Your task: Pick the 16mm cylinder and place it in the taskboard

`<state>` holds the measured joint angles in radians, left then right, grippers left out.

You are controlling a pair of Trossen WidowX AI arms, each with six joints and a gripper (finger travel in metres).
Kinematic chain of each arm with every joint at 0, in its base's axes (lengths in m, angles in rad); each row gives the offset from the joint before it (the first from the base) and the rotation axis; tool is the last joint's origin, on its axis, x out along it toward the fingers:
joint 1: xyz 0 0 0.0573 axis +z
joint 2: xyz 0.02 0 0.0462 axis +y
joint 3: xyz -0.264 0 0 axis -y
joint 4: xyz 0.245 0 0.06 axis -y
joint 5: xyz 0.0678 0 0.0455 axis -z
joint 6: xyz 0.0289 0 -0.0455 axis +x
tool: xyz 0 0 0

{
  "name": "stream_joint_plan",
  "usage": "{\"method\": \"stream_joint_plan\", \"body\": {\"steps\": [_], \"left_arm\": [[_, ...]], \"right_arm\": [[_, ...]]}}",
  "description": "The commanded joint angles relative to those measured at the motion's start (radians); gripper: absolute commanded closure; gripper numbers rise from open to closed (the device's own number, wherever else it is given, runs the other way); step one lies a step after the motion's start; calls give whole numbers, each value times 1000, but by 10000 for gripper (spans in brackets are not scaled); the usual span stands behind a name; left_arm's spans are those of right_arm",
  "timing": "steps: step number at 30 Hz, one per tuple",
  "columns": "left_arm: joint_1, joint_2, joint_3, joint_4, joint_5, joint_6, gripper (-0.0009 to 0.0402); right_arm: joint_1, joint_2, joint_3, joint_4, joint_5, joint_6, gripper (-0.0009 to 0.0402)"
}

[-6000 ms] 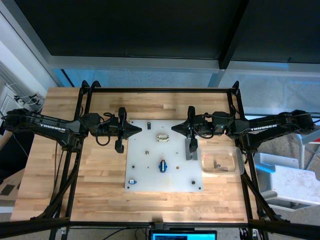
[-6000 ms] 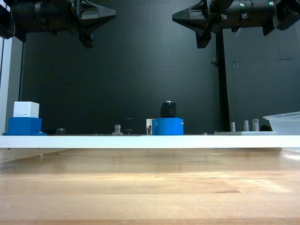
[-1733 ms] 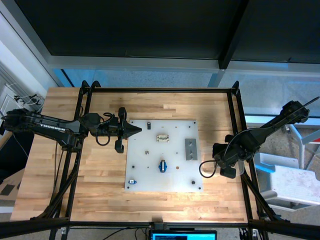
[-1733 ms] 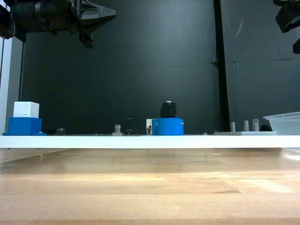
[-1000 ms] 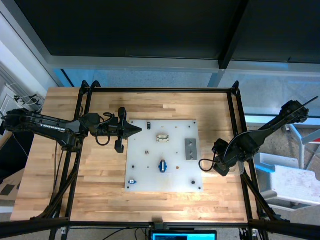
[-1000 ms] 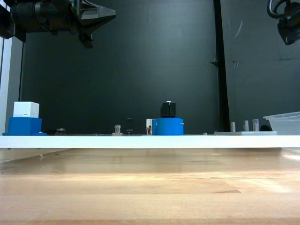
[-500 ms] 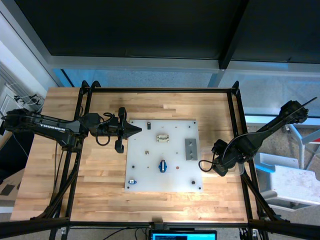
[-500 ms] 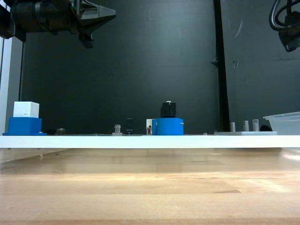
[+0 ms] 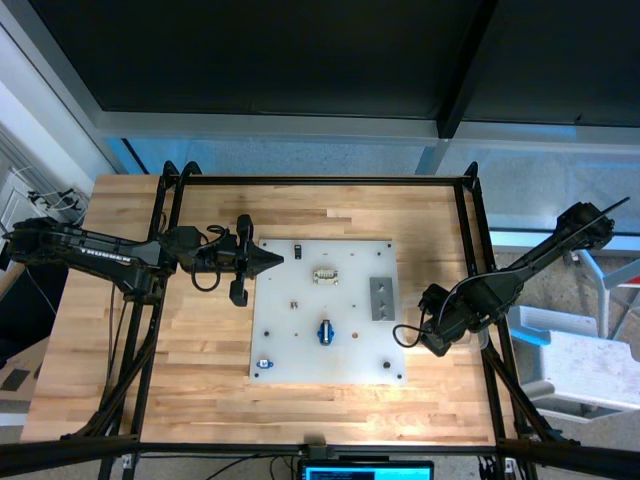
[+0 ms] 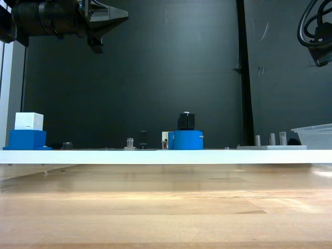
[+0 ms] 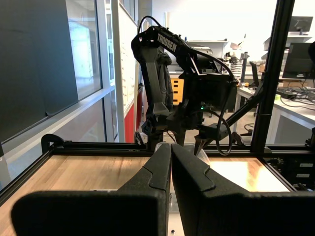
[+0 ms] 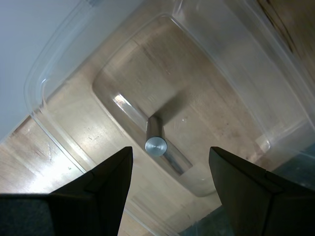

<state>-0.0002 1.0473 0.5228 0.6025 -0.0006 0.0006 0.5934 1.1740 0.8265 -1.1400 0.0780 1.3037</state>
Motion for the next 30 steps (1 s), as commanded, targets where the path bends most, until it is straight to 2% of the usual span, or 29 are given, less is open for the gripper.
{"method": "stream_joint_plan", "body": {"steps": [1,6,30], "left_arm": [[0,0,0,0,0,0,393],[0,0,0,0,0,0,393],[0,0,0,0,0,0,393]], "right_arm": [[2,1,-2,-1,-1,-2,177],[5,1,-22,14,-23,-1,177],[16,45,-137,192,-27,-2,178]]}}
